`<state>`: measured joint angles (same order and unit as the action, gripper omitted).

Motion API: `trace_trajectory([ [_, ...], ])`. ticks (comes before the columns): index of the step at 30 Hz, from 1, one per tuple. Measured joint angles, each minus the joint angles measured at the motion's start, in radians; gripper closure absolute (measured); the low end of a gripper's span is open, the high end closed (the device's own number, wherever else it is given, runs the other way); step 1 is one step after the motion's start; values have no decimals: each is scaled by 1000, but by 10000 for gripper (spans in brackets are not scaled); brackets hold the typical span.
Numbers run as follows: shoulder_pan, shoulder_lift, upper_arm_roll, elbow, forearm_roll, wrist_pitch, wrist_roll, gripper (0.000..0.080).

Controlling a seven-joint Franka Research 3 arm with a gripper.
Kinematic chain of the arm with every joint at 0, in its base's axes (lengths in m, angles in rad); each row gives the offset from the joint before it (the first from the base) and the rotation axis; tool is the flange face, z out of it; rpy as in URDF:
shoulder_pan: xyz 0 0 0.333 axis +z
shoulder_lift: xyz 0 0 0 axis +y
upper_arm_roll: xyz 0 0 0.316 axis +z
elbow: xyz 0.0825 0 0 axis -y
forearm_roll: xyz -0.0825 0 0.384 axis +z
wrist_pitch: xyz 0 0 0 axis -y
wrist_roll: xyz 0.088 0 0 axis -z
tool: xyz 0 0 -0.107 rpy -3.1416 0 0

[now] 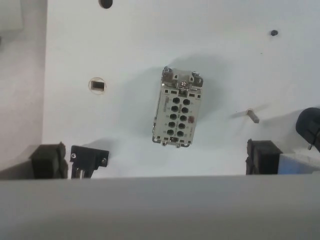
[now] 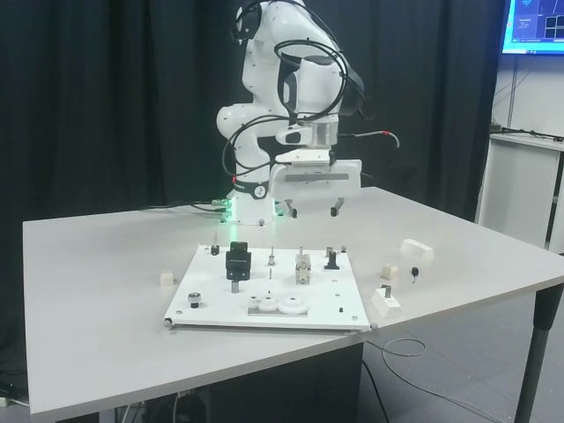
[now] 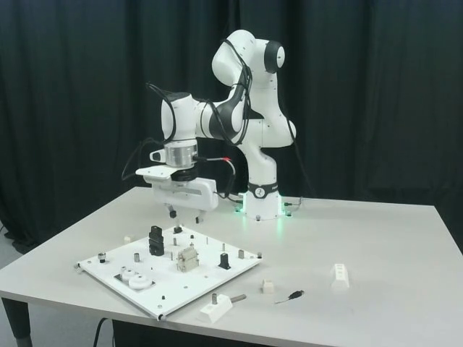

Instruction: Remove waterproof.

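Wrist view looks straight down on the white board (image 1: 150,60), and the multi-pin connector (image 1: 177,106) stands near the middle of the picture, with two rows of dark holes on its face. From this connector, a small square slot (image 1: 97,86) lies at about 9 o'clock and a short peg (image 1: 253,116) at about 3 o'clock. Two black fingertips appear at about 8 o'clock and 4 o'clock, well apart from each other, so the gripper (image 1: 155,160) is spread wide and holds nothing. First room view shows the white arm (image 2: 295,79) with the gripper (image 2: 311,210) hanging above the board (image 2: 220,295), not touching any part. Which piece is the waterproof one I cannot tell. Second room view shows the grey table (image 3: 376,246) carrying the board (image 3: 108,278).
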<state>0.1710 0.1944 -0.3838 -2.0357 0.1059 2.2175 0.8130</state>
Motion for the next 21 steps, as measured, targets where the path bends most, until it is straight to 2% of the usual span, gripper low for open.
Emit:
trace_trajectory([
  [21,5,0,0,4,0,-4,12,3],
])
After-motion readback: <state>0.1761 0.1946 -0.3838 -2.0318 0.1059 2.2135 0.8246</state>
